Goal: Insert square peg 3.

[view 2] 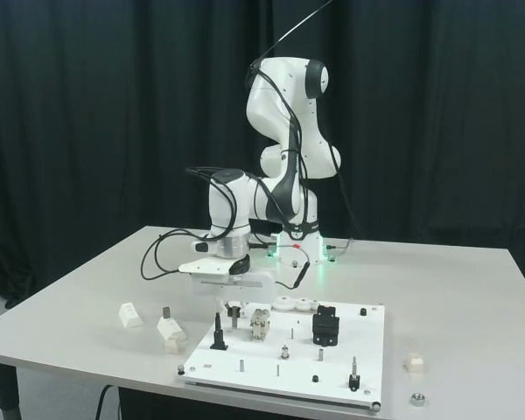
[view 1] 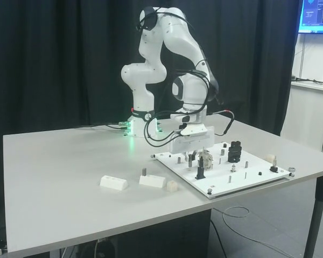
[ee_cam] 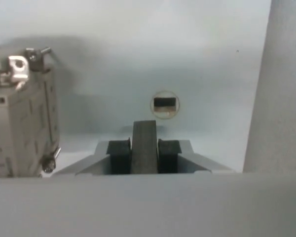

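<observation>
Gripper (ee_cam: 144,148) low over white board (view 1: 177,164), jaws clamped on square peg (ee_cam: 144,143), held upright between black pads (ee_cam: 119,155). Peg tip above board surface, just short of rectangular black socket (ee_cam: 165,103) ringed by a pale collar; peg and socket apart, not yet engaged. Grey connector block (ee_cam: 22,118) with screws standing beside, off to one side of fingers. Elsewhere on grey table (view 1: 54,161): two white holder blocks (view 1: 113,183), one small white cube (view 1: 172,186), near board edge. Black upright fixture (view 2: 325,325) on board, well apart from gripper.
</observation>
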`<state>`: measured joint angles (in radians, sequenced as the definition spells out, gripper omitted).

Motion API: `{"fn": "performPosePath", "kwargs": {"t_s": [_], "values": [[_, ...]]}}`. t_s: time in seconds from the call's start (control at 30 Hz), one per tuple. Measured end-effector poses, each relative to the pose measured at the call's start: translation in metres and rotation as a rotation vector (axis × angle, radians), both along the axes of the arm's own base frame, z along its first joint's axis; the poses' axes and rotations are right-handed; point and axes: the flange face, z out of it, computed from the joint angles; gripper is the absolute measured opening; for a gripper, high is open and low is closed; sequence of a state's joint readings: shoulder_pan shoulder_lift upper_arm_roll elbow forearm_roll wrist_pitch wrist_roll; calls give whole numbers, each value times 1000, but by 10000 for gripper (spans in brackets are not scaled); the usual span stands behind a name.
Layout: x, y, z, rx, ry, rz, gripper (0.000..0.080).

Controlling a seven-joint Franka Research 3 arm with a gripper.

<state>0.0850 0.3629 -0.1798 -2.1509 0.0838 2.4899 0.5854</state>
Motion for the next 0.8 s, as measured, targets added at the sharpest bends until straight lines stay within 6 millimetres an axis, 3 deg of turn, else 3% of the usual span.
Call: {"fn": "performPosePath", "kwargs": {"t_s": [0.8], "values": [[0,-9,-1,-13,-38,-14,114]]}}
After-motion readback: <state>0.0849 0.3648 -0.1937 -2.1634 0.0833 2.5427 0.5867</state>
